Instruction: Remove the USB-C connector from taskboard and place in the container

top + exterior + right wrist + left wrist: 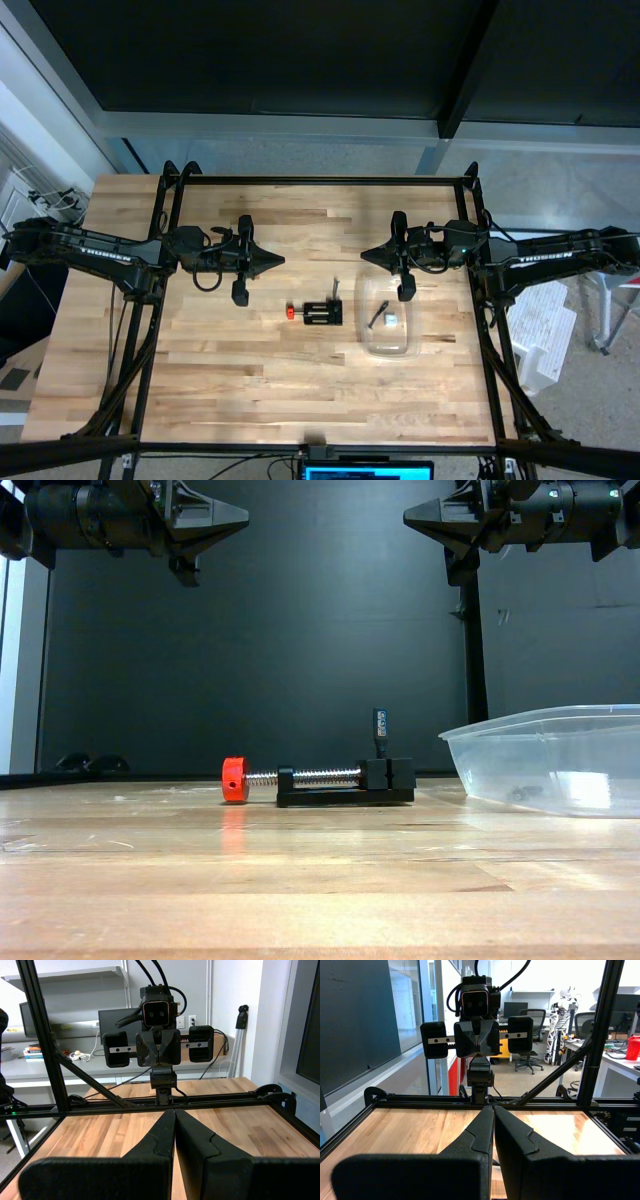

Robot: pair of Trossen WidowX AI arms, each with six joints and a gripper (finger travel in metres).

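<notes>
The taskboard (pixel 325 312) is a small black fixture with an orange-red knob (pixel 291 312), lying at the table's middle; the low view shows the taskboard (pixel 345 780) too. Just right of it stands the clear container (pixel 388 345), whose wall (pixel 560 755) also shows in the low view. A thin dark USB-C connector (pixel 377 317) lies inside it. My left gripper (pixel 282 262) hangs shut and empty above the table, left of the fixture. My right gripper (pixel 363 255) is shut and empty too, high above the container's far edge. Both wrist views show pressed-together fingers (pixel 493 1110) (pixel 174 1112).
A small pale square piece (pixel 393 319) lies in the container beside the connector. A thin grey pin (pixel 380 730) stands upright on the fixture. A black frame (pixel 320 181) runs around the table. Bare wood spreads in front of the fixture.
</notes>
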